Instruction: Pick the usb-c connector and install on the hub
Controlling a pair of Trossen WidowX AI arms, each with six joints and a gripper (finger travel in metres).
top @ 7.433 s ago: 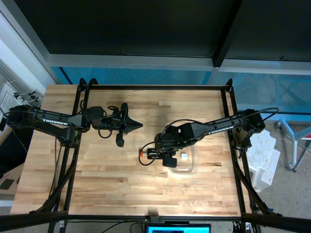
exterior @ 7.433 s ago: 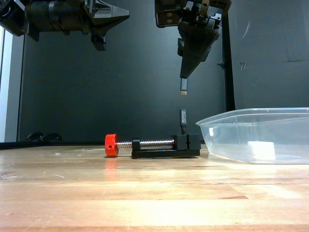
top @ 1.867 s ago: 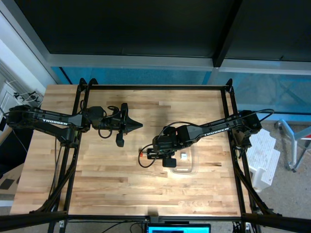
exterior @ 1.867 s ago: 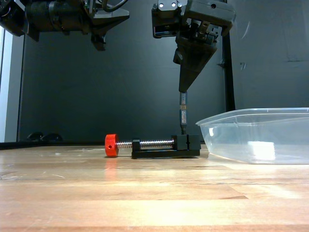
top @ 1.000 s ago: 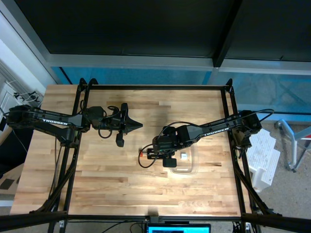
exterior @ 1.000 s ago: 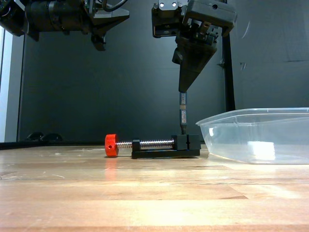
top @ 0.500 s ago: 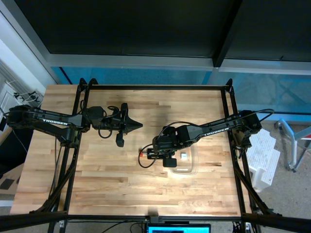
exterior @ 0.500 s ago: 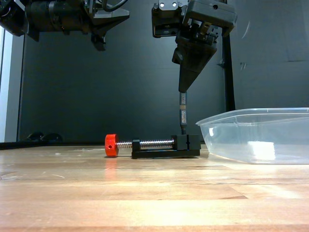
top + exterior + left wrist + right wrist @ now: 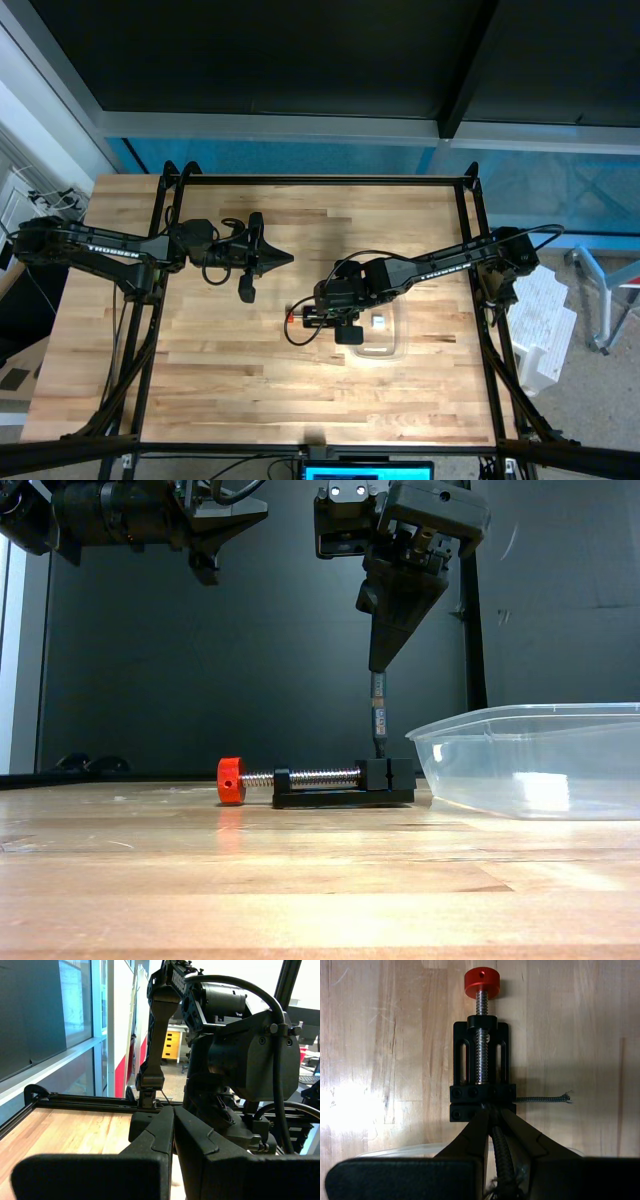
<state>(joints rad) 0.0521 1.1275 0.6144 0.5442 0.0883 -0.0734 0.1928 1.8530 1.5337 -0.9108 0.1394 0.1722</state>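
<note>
Low view shows the right gripper clamped on the grey usb-c connector, seemingly seated upright in the small dark hub, with only release left, while the left gripper hangs high, closed and empty.

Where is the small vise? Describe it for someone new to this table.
On the wooden table, just left of the clear tub and directly under the right gripper, which is shut on the upright usb-c connector atop the hub, lies the vise; the left gripper hangs shut over the far left. Only it has a red knob.
</note>
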